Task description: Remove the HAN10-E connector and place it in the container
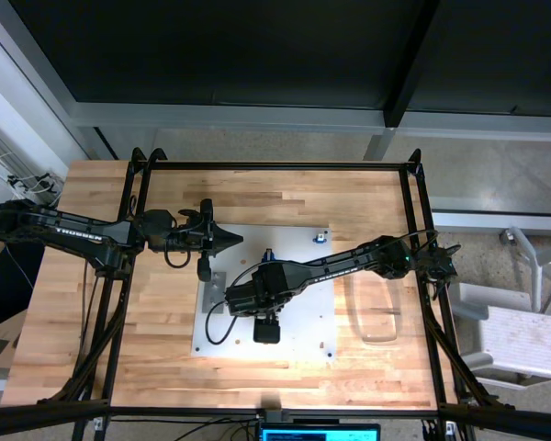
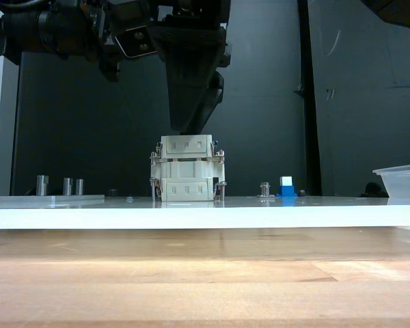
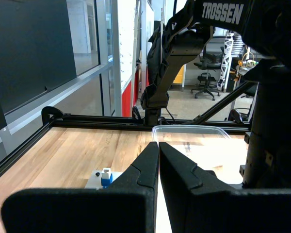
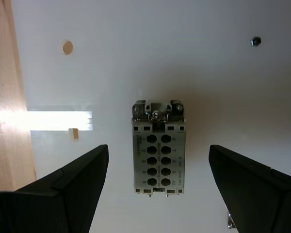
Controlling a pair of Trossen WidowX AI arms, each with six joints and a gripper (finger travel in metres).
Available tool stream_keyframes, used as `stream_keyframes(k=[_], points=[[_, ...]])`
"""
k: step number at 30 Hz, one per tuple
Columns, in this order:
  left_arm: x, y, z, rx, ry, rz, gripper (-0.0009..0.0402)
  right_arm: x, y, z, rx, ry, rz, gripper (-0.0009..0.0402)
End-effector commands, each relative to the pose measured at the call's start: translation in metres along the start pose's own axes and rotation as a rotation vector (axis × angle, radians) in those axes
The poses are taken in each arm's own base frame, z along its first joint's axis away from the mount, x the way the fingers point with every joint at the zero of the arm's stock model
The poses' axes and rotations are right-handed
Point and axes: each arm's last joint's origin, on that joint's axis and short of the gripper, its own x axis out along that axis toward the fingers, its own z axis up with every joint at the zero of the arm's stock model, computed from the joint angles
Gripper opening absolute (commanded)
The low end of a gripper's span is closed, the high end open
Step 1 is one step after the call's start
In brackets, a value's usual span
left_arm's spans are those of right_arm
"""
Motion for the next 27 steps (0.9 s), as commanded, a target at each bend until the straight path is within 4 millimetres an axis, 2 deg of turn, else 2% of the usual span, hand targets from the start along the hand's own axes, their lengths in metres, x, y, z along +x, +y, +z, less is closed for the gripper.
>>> stream_keyframes(k=[1, 10, 22, 27], points=[[0.0, 0.0, 0.0, 0.0, -0.001, 0.0, 0.0, 0.003, 0.0, -0.001, -0.001, -0.001, -0.018, 0.0291], [0.0, 0.0, 0.0, 0.0, 0.0, 0.0, 0.0, 0.014, 0.001, -0.003, -0.003, 0.007, -0.021, 0.0291], [0.0, 0.0, 0.0, 0.0, 0.0, 0.0, 0.0, 0.017, 0.001, -0.003, -0.004, 0.006, -0.021, 0.0289], [0.0, 0.0, 0.0, 0.0, 0.0, 0.0, 0.0, 0.017, 0.0, -0.003, -0.003, 0.006, -0.021, 0.0264]])
